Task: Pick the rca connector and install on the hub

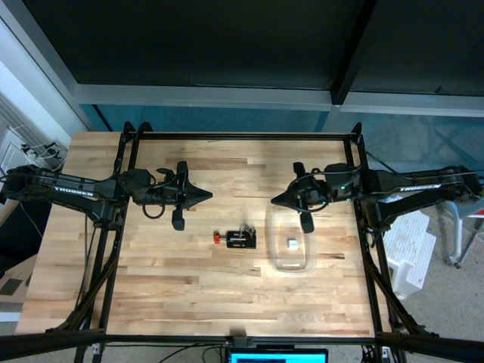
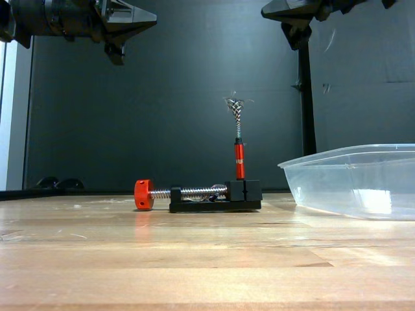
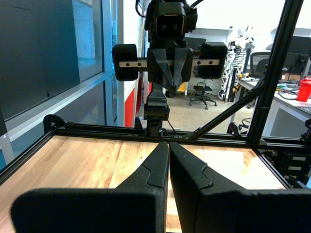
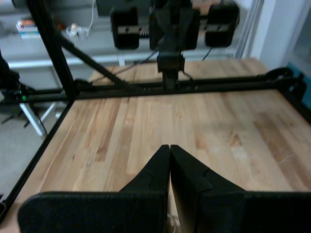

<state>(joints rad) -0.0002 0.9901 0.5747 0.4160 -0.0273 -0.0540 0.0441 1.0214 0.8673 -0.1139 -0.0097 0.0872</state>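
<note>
Jaws both together, L jaws high left of hub [image 1: 243, 242], R jaws right, rca connector unclear.

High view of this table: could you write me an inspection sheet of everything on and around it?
Surface: wooden table, pale planks.
Job's things: black block with red knob lies mid-table; the small metal plug cannot be picked out.
Clutter: clear tray beside the block, white cube inside.
Grippers: left gripper and right gripper both shut, raised above the table, holding nothing.
Cables: looped black cable on the left arm; braided wire upright on the block.
Surroundings: dark wall behind; screen at near edge.
</note>
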